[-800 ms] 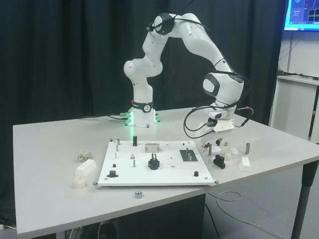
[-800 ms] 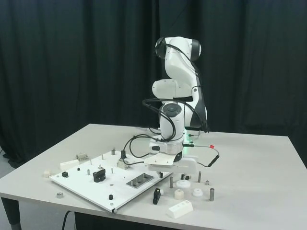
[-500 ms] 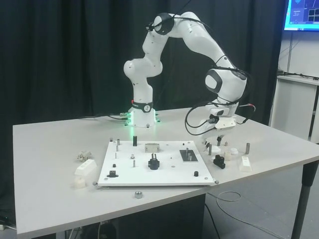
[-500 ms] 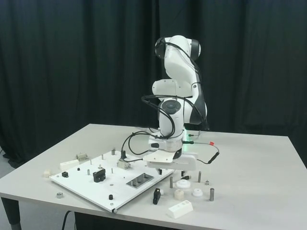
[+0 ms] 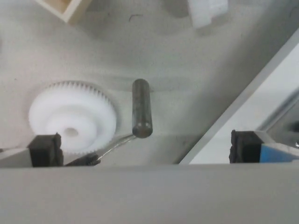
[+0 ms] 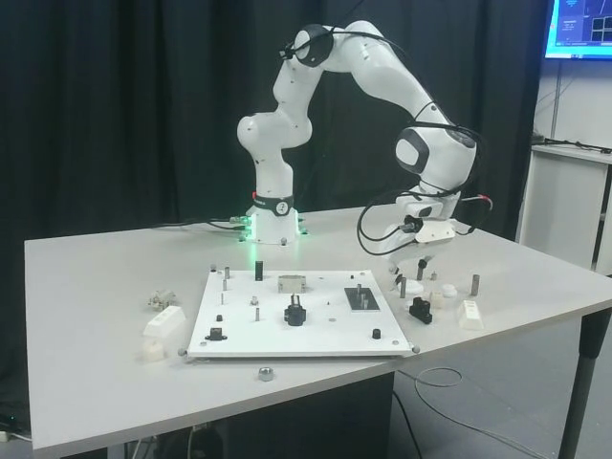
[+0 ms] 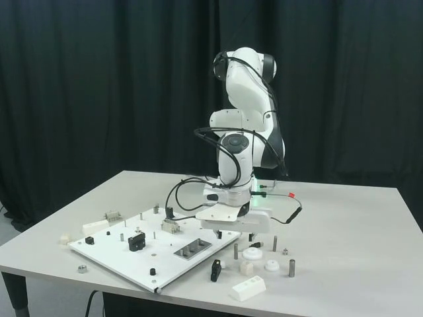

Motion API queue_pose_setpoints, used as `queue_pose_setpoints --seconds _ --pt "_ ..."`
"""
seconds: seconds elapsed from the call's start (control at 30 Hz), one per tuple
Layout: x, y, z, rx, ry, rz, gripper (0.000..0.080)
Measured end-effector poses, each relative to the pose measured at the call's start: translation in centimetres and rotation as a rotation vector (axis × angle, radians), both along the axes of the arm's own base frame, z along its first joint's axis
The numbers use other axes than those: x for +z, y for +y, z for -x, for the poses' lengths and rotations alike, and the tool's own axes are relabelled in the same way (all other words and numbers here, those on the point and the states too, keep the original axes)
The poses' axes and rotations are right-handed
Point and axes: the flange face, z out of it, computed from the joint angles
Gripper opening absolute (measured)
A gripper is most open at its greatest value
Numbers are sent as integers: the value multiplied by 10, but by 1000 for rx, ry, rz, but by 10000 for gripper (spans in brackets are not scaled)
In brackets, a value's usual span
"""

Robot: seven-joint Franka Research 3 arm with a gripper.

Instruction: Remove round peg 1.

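A grey round peg (image 5: pixel 141 108) stands upright on the table, just off the white board's edge (image 5: pixel 261 105). It shows as a short peg (image 6: pixel 403 286) in the first room view and as a peg (image 7: pixel 235 251) in the second. My gripper (image 5: pixel 145 148) hangs above it, open, with nothing between the black fingertips (image 5: pixel 45 150). In the room views the gripper (image 6: pixel 418 267) (image 7: pixel 242 236) sits a little above the table, clear of the peg.
A white gear (image 5: pixel 72 122) lies right beside the peg. Nearby on the table are a taller grey peg (image 6: pixel 474 284), a white block (image 6: pixel 470 314) and a black part (image 6: pixel 419 309). The white board (image 6: pixel 296 316) carries several small fittings. A white block (image 6: pixel 164 322) lies left of it.
The arm has lifted the gripper straight up from the table near the standing peg. The peg and the other parts have stayed in place.
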Motion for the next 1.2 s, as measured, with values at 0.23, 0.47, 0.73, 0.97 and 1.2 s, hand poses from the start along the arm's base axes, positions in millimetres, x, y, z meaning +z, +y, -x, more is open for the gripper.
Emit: queue_pose_setpoints --seconds 0.23,0.47,0.73,0.97,1.2 --pt "3 -1 -2 -3 -6 0 800" --pt "6 -1 -3 0 -13 5 800" --pt "10 -5 -7 4 -27 26 800" --pt "16 -13 -12 -13 -41 36 800" --pt "19 -21 -15 -26 -47 36 800"
